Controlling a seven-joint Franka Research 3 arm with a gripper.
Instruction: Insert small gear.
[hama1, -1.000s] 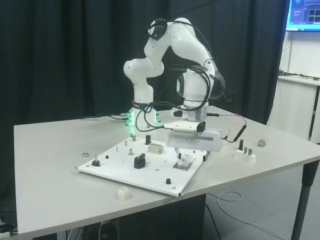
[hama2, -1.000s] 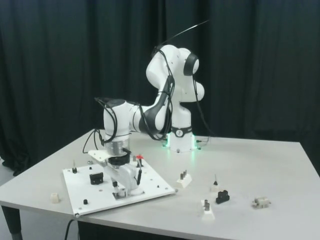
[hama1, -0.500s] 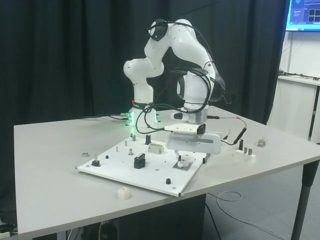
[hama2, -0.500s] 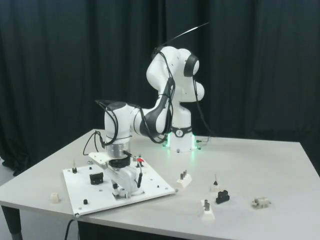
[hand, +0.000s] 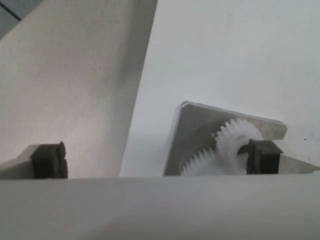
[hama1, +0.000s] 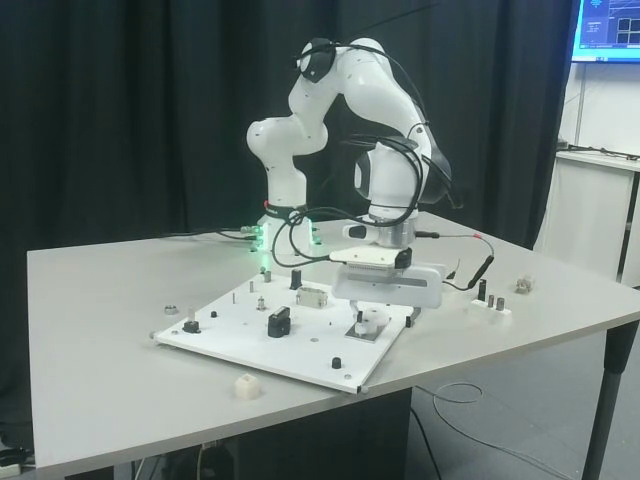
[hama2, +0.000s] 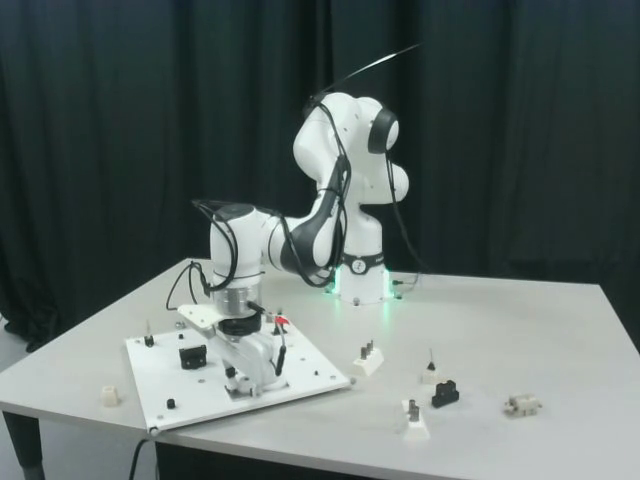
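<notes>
- The gripper (hand: 155, 162) hangs over the white board (hama1: 300, 345), above the grey metal plate (hand: 200, 135) that sits near the board's edge.
- Its fingers (hand: 49, 161) are spread wide, and nothing is held between them.
- The small gear (hand: 239, 145) is white and sits on the grey metal plate; one black fingertip is right at its rim, but I cannot tell if it touches.
- A second white gear (hand: 200, 164) lies just beside the small gear on the same plate, and their teeth appear to meet.
- The other fingertip stands well apart from the plate, beyond the board's edge and over the grey table (hand: 70, 75).
- In the first room view, the gears (hama1: 372, 320) look like one white lump on the board, directly under the gripper (hama1: 385, 300).
- A small white cube (hama1: 246, 386) rests on the table, off the board, near the board's front edge.
</notes>
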